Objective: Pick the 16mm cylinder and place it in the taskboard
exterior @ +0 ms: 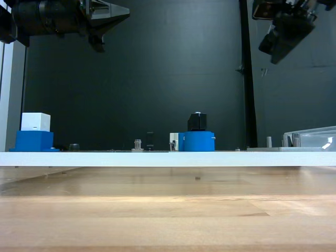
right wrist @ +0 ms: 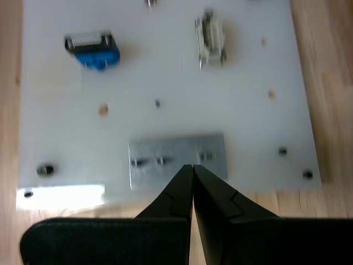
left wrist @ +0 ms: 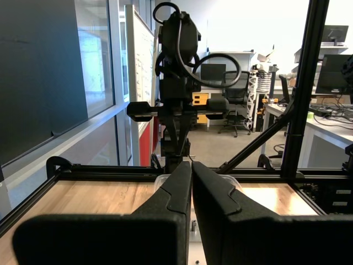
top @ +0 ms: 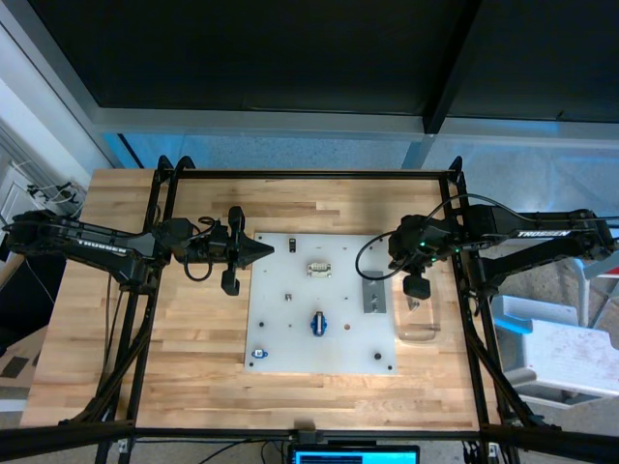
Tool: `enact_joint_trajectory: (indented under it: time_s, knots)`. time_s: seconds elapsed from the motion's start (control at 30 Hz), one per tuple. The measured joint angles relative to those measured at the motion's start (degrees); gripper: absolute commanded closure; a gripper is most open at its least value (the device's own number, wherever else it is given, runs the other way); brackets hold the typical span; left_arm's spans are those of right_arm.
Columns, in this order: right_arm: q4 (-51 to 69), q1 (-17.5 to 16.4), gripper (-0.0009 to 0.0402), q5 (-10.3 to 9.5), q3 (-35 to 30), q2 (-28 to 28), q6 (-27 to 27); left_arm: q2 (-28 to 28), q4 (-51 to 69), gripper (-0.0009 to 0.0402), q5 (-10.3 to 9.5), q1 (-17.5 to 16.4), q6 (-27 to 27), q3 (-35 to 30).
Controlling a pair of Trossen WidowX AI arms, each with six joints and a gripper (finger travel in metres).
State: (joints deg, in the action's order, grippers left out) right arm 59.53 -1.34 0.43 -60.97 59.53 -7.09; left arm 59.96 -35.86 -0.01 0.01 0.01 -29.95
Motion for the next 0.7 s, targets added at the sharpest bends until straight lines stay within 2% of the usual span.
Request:
enact_joint_trajectory:
  time_s: [0.27, 0.7]
  knots:
    - [7.67, -0.48, 0.0393, 0.0, -0.07, 0.02, 0.09, 0.0, 0.02, 0.0393, -0.02, 0.0, -0.02, 0.02]
    - [13.94, -4.22, 0.0393, -0.09, 0.48, 0.24, -1.66, 0.0, 0.0, 0.0393, 0.0, 0.0, 0.0, 0.02]
